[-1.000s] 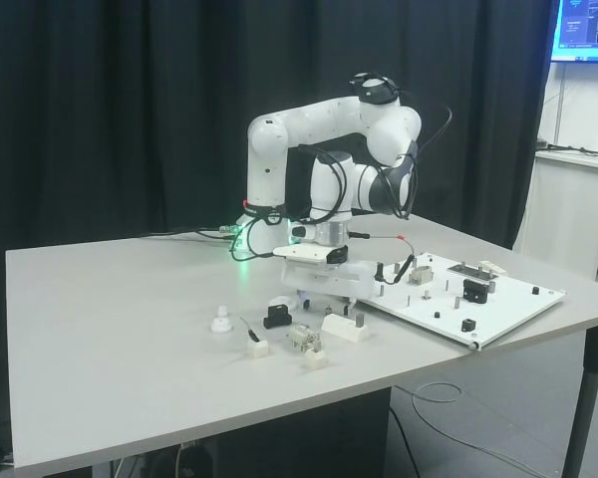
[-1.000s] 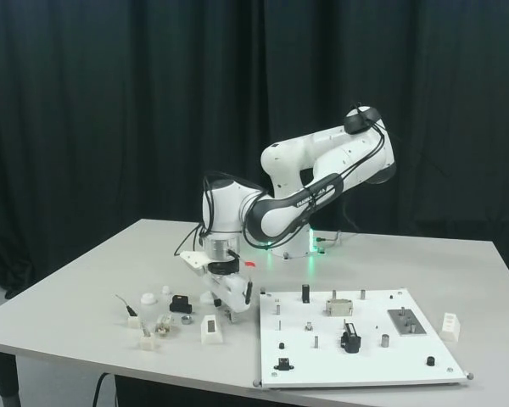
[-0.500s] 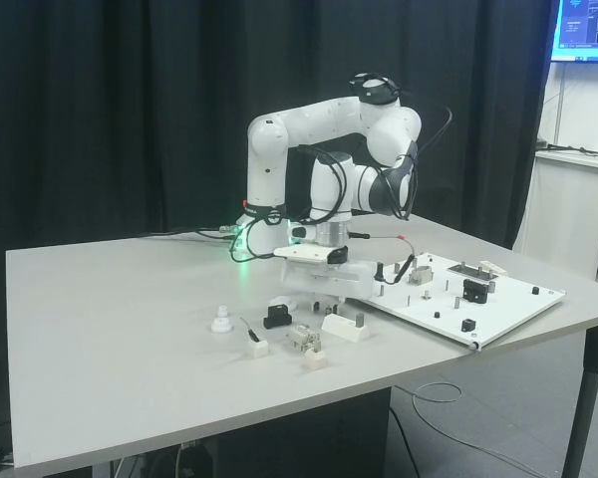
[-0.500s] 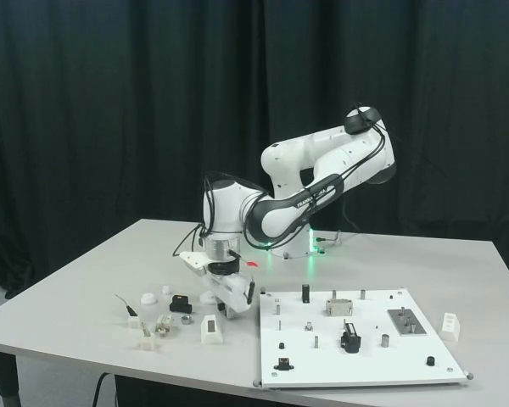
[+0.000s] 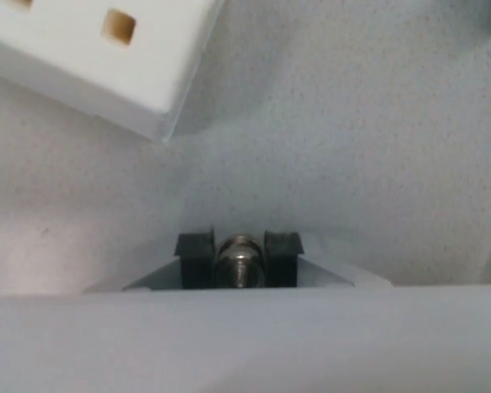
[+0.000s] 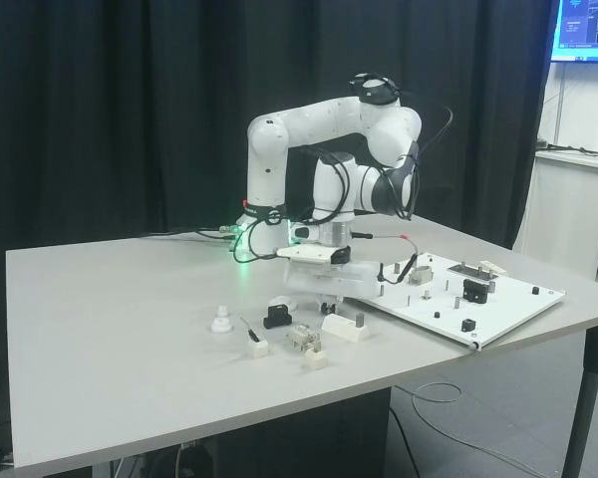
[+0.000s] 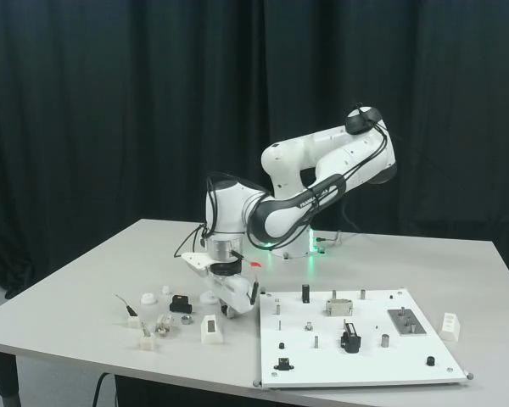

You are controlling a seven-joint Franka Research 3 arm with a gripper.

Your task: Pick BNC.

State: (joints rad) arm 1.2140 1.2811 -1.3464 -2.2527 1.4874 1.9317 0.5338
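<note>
The grey table carries a white board at its front edge toward one corner. Beside the board lies a cluster of small parts: a white block, a black piece and a white round cap.
</note>
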